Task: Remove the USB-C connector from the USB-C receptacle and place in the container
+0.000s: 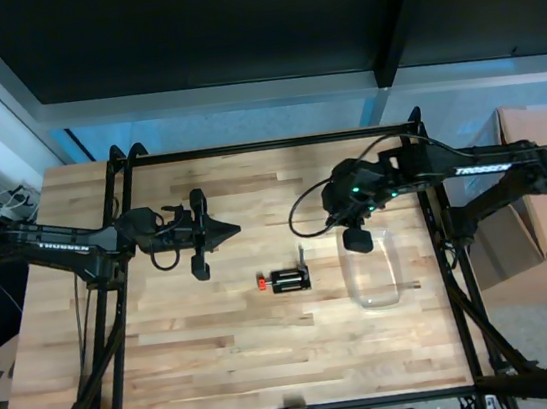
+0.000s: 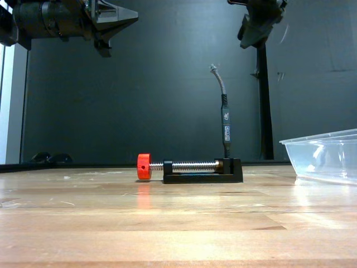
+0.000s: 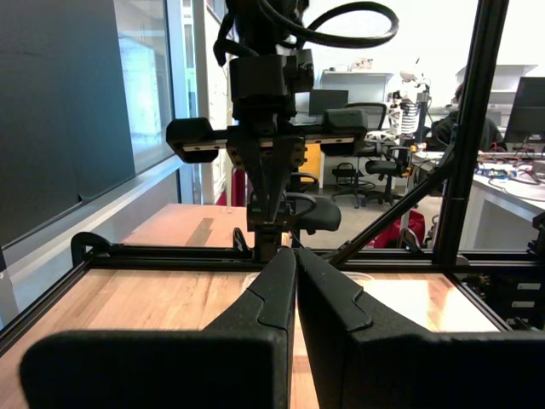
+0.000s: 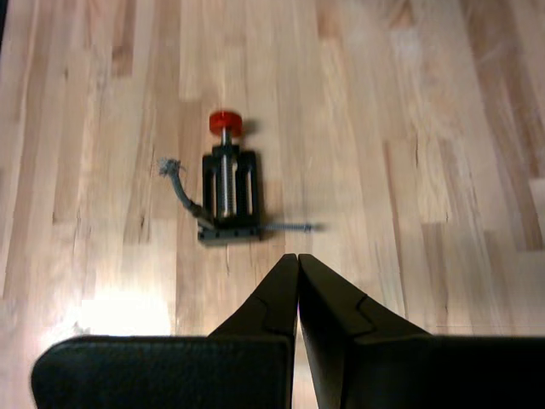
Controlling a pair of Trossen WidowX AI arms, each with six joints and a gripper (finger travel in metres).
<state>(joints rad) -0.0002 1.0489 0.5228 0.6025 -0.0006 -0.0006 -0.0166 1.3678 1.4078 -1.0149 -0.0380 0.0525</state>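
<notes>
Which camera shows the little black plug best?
The low view: the USB-C connector stands upright in its receptacle, seen side-on. The high and right wrist views show it small from above; the left wrist view misses it. Left gripper and right gripper hover shut above the table.

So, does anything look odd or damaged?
Only the cable stub on the USB-C connector: bent, frayed at its end. The connector stands in its receptacle. The left claw hangs shut at left, right claw shut by the container.
</notes>
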